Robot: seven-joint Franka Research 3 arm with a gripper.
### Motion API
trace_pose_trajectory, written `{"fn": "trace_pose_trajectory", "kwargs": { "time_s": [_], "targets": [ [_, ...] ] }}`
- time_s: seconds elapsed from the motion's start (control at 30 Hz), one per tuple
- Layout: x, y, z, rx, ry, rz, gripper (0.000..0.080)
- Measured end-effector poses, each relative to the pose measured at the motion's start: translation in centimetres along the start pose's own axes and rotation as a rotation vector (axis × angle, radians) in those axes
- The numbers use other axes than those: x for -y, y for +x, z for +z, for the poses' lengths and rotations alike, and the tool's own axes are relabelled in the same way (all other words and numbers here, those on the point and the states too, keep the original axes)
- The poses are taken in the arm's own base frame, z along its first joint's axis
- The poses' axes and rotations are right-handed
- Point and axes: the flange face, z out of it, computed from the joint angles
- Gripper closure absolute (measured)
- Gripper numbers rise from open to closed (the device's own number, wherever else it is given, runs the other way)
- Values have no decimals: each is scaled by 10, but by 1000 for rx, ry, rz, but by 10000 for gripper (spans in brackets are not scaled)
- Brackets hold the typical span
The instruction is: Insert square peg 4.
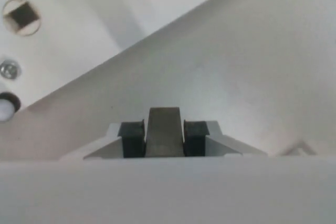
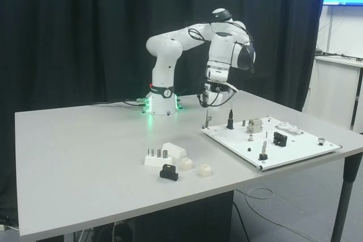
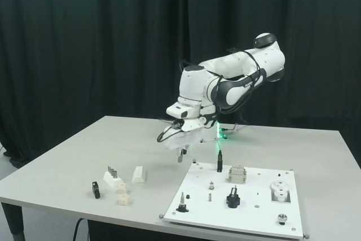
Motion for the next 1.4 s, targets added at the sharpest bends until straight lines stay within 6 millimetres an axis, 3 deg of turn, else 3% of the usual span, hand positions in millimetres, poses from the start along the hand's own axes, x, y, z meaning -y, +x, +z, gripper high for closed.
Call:
{"fn": "trace_pose_trajectory", "kwargs": {
  "time_s": [0.83, 1.4],
  "targets": [
    [36, 1, 8, 12, 15, -392, 648],
    [67, -6, 12, 38, 64, -459, 648]
  ]
}}
